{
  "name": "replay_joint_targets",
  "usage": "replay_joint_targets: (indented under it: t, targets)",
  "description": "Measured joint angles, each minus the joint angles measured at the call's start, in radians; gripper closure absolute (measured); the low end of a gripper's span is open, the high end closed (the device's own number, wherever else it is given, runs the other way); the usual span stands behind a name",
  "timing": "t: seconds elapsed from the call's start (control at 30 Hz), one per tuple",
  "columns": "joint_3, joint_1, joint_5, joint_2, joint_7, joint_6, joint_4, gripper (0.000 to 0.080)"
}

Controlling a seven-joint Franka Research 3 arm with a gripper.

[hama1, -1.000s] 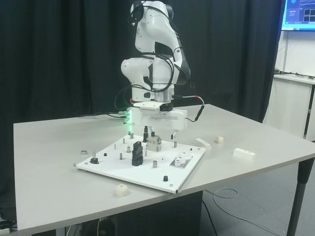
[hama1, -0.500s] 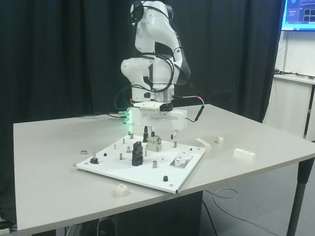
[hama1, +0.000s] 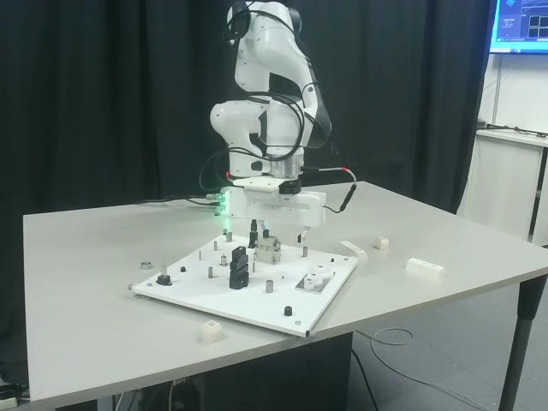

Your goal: Insert waterproof.

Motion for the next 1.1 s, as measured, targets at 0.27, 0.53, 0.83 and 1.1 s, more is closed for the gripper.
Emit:
replay_joint_targets:
  t: [0.27,0.53,0.83,1.1]
  targets:
    - [0.0,0.001,-0.009,0.004,0.0,0.008,0.0,0.0003]
    - [0.0,0.001,-0.011,0.005,0.0,0.012,0.0,0.0003]
    - [0.0,0.001,-0.011,0.007,0.0,0.012,0.0,0.0003]
    - [0.0,0.002,-0.011,0.007,0.0,0.012,0.0,0.0003]
